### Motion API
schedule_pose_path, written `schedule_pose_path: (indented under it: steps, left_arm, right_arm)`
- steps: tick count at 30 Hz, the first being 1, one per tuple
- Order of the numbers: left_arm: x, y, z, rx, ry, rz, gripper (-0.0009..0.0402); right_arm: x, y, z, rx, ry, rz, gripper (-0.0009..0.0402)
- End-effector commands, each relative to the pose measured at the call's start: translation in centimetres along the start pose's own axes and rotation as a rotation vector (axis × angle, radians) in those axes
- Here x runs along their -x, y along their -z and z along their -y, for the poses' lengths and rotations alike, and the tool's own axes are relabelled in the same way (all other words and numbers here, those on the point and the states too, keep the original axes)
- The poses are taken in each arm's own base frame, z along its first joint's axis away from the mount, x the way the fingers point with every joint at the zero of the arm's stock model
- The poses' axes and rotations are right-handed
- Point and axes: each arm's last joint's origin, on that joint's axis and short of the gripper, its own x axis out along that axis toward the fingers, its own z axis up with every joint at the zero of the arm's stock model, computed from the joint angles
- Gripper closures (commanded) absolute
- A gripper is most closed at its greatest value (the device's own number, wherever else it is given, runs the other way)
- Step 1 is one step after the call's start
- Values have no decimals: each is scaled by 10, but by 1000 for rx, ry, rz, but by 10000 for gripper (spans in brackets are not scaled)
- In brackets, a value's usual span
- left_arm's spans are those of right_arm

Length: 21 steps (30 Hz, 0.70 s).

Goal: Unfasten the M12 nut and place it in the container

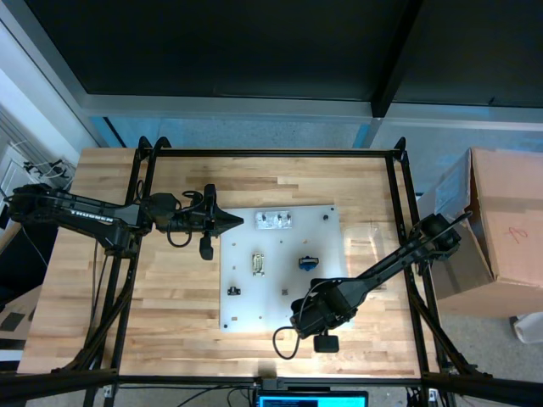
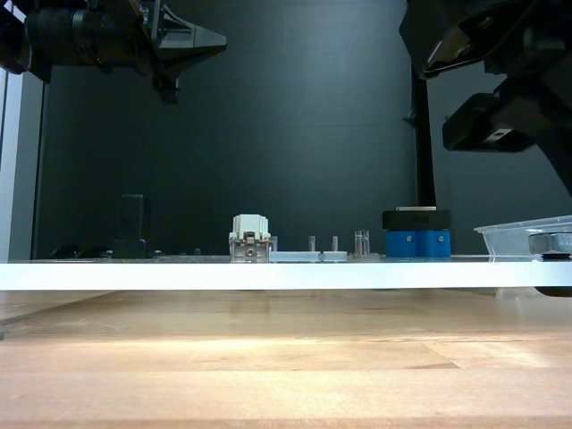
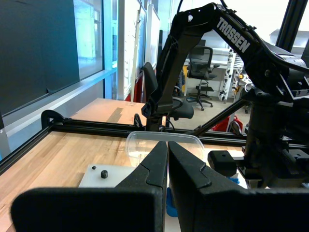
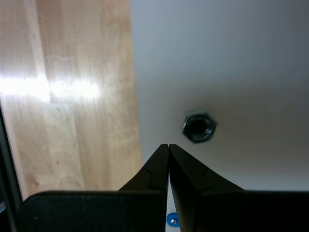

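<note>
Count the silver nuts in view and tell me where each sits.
1. The nut sits on the white board, apparently on its stud, clear of the shut right gripper above it. Left gripper, shut, hovers over the board's far left edge. Others may be hidden.

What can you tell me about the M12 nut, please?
The M12 nut is small, silver and hexagonal, with a dark centre. It sits level on its stud, on the white board near its right edge, with no gripper touching it. The right gripper hangs shut above and just beside it, holding nothing; the left gripper hovers shut, high over the board's far left part.
</note>
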Motion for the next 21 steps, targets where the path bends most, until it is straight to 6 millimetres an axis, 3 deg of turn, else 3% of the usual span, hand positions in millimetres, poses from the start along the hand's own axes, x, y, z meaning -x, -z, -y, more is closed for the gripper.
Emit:
schedule_pose_path:
  steps: [1,4,9,15,21]
  left_arm:
    - [0,0,0,0,0,0,393]
    - [0,0,0,0,0,0,393]
    - [0,0,0,0,0,0,393]
    - [0,0,0,0,0,0,393]
    - [0,0,0,0,0,0,393]
  right_arm:
    - [-3,0,0,1,7,-4,393]
    - [-2,-1,3,10,46,11,393]
    - [6,4,14,-28,304,59,393]
    - [17,2,11,-39,287,67,393]
    - [23,0,5,-54,133,4,393]
